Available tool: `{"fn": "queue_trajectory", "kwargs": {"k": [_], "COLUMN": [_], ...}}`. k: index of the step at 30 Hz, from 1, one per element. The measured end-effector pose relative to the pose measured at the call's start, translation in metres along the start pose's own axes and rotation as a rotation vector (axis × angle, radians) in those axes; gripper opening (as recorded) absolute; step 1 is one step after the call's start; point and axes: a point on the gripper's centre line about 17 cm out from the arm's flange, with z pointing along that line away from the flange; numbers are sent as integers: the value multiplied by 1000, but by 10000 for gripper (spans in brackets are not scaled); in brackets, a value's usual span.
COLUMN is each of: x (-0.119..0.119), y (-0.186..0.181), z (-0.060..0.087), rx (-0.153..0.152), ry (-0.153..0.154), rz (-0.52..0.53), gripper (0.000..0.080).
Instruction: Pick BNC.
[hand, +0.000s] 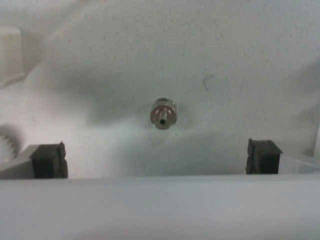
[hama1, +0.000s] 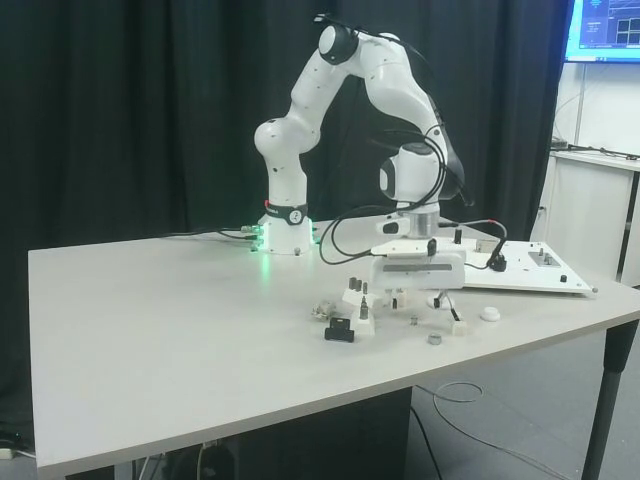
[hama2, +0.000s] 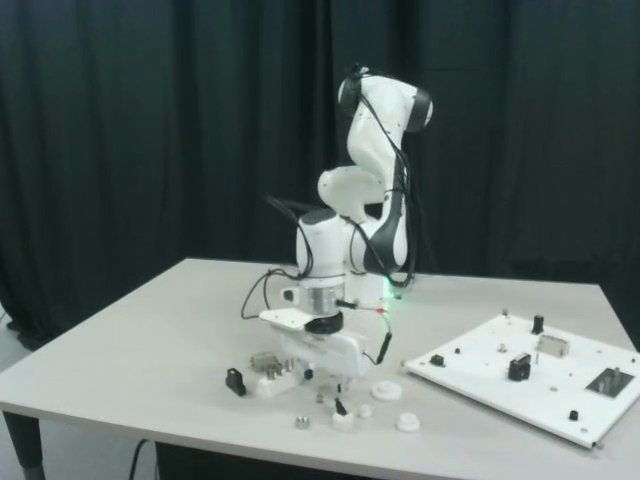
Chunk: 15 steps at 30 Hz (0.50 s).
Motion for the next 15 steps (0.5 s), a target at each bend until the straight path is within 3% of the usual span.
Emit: {"fn": "queue_trajectory", "kwargs": {"k": [15], "x": [-4], "y": [2], "z": [10], "rx": [-11], "ry": [-16], "rz": [-18], "gripper": [800]}}
